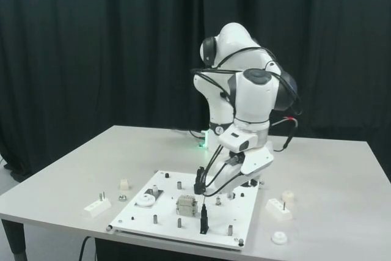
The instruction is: Pick square peg 1.
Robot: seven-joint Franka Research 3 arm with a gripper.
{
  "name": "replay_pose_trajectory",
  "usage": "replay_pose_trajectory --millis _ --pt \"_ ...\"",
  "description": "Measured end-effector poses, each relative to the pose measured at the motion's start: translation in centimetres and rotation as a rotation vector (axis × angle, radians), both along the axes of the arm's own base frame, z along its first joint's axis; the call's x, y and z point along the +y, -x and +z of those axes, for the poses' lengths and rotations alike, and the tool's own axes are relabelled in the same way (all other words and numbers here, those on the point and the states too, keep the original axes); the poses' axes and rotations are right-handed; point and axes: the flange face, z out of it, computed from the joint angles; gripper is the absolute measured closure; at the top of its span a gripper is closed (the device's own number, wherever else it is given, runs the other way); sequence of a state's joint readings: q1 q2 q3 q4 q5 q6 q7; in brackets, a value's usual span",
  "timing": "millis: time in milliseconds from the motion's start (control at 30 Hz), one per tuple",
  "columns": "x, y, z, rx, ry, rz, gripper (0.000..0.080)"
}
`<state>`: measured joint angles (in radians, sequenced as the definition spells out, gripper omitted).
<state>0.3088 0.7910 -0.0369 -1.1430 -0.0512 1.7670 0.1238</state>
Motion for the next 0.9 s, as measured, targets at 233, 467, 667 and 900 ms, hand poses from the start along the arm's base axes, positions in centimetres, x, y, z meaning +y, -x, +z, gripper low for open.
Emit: replay_pose_trajectory --millis 233,467,667,900 --pt "2.2 1.6 0.1 0.018 0.033 -0.084 0.0003" --pt "4.1 3.3 -0.1 0.024 0.062 -0.130 0.0003" --pt "5.4 4.4 -0.2 0.016 0.070 -0.155 0.0003" --pt "6.1 5.6 -1.4 -0.001 0.075 -0.212 0.0003"
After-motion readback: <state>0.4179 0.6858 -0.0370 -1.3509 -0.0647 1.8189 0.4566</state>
